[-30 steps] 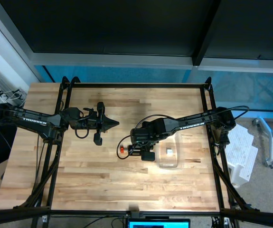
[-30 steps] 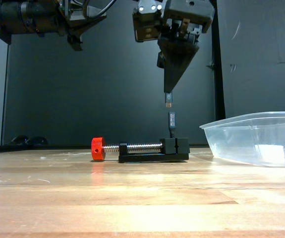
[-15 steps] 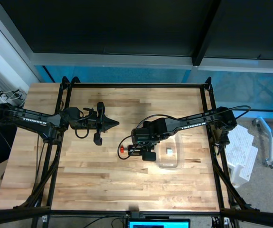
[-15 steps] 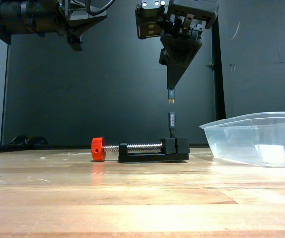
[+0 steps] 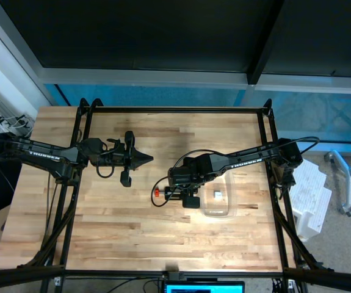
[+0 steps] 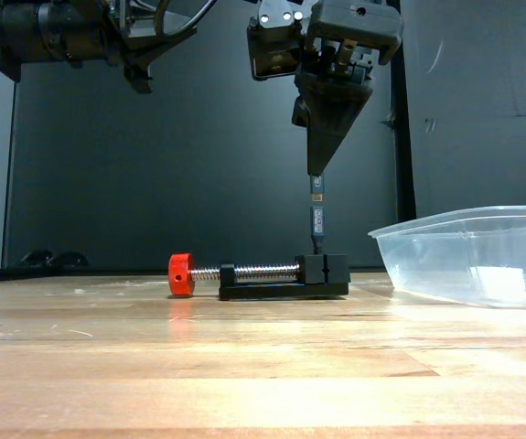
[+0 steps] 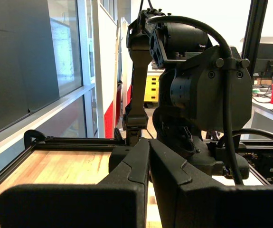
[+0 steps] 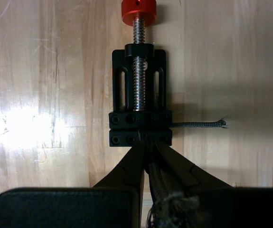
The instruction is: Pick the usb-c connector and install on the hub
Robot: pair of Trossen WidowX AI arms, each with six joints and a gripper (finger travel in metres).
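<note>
The right gripper (image 6: 316,170) hangs point-down over the black clamp (image 6: 281,277) on the bench (image 6: 244,366). Its jaws are clenched on the usb-c connector (image 6: 316,190), which stands upright. The connector's lower end is right at the top of the hub (image 6: 316,224), which is fixed upright in the clamp. I cannot tell whether the plug is already inside.

To my eye the connector is a very light and stiff little body, with a soft braided cord (image 8: 160,194) trailing behind it. The cord gives no support, so the hold should be on the flat sides of the shell, close to the plug. The smooth shell may turn between the jaws, and I think the thin plug could suffer if it is pressed in tilted.

The left gripper (image 5: 140,159) is raised over the bench, well apart from the clamp, with its jaws pressed together on nothing.
</note>
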